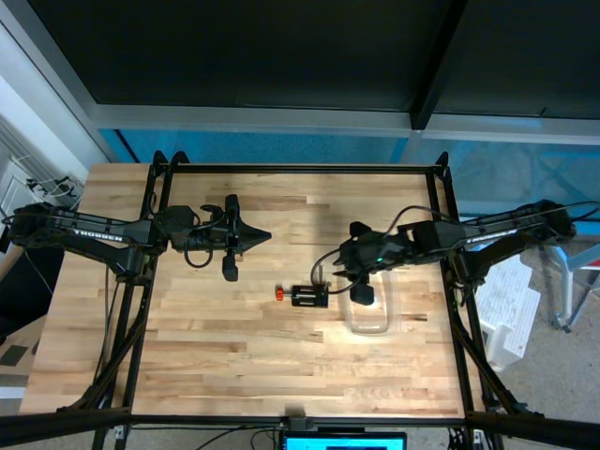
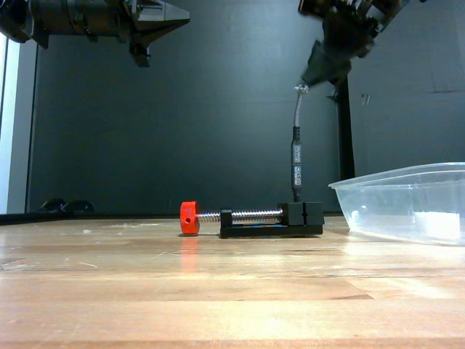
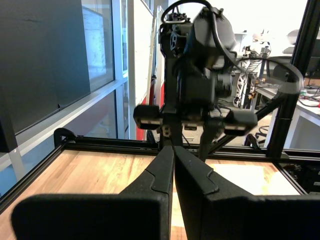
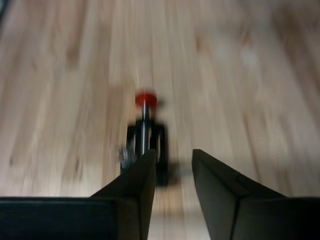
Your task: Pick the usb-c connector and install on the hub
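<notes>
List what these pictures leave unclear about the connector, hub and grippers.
- Low view: whether the usb-c connector, upright on the hub, is seated; the hub's block hides its lower end.
- Low view: whether the open right gripper above it touches its top; dark against dark.
- Low view: the clear tray's far end, cut by the right edge.
- Low view: the shut left gripper, parked high at left, partly cut by the top edge.

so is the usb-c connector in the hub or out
Looks in: the usb-c connector stands upright in the hub; right gripper open above it, left gripper raised at left.
</notes>
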Robot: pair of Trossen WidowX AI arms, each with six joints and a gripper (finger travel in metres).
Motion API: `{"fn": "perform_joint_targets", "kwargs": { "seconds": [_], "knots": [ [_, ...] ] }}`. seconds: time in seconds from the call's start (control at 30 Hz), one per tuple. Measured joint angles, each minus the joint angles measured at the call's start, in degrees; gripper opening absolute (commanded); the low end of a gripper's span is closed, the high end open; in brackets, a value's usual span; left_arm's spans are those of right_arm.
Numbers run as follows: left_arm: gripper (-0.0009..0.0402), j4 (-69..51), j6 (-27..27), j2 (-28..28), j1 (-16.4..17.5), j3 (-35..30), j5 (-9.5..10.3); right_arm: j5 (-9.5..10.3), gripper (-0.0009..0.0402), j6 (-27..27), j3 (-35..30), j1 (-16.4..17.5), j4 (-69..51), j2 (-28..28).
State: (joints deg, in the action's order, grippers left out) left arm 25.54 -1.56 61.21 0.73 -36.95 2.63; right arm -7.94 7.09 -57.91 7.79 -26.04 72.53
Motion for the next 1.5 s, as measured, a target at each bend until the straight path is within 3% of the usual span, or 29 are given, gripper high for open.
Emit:
{"fn": "perform_joint_targets", "kwargs": {
  "seconds": [0.2, 0.37, 0.67, 0.87, 1.5],
  "knots": [
    [0.0, 0.0, 0.02, 0.0, 0.0, 0.0, 0.02, 0.48, -0.0003, -4.13, 6.4, -3.89, 11.13, -7.76],
    [0.0, 0.0, 0.0, 0.0, 0.0, -0.02, 0.02, 4.31, -0.0002, -5.11, 12.09, -6.49, 21.68, -13.68],
    [0.0, 0.0, 0.0, 0.0, 0.0, -0.02, 0.02, 8.2, 0.0, -5.49, 21.75, -10.27, 36.92, -21.94],
    [0.0, 0.0, 0.0, 0.0, 0.0, 0.0, 0.02, 10.8, 0.0, -5.6, 24.76, -10.4, 39.19, -24.85],
    [0.0, 0.0, 0.02, 0.0, 0.0, 0.0, 0.0, 11.02, 0.0, -6.16, 26.64, -10.43, 44.28, -25.62]
  ]
}}
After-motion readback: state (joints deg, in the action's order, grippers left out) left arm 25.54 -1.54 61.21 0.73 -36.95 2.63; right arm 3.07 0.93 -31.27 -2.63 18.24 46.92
